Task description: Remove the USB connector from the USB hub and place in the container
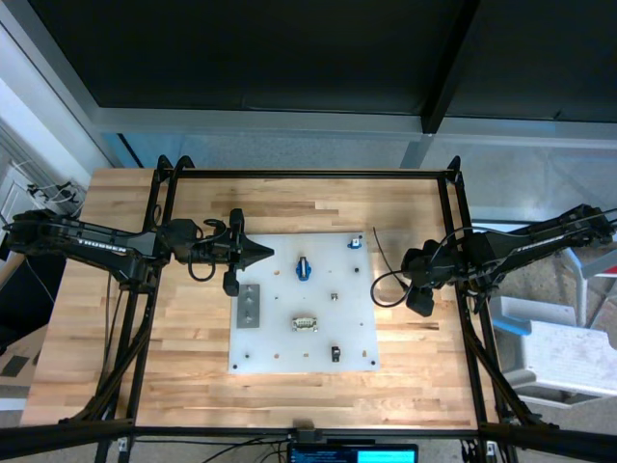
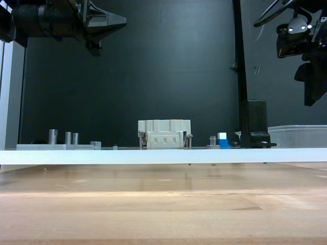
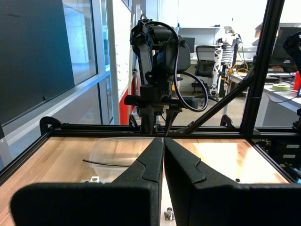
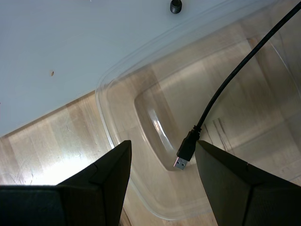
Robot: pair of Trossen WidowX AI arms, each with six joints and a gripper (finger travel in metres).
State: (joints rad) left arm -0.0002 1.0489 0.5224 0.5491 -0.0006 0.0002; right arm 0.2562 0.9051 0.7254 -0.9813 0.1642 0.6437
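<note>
- High view — the connector is out of the hub and curls just beside the board's right edge, under the right gripper. One end of the cable stands up and away, so a stiff curl could lever the plug back out.
- Low view — the container sits low on the desk, with the right gripper hanging well above it. Its walls look shallow, so there is little to hold a springy cable.
- Left wrist view — the left gripper, fingers pressed together, hovers over the board's left side, well apart from the container. I see no risk from it. The cable seems to poke past the container's rim.
- Right wrist view — the right fingers are spread and hold nothing. The plug lies on the container floor between them. A careless pull-away could catch the cable and drag the plug out.
</note>
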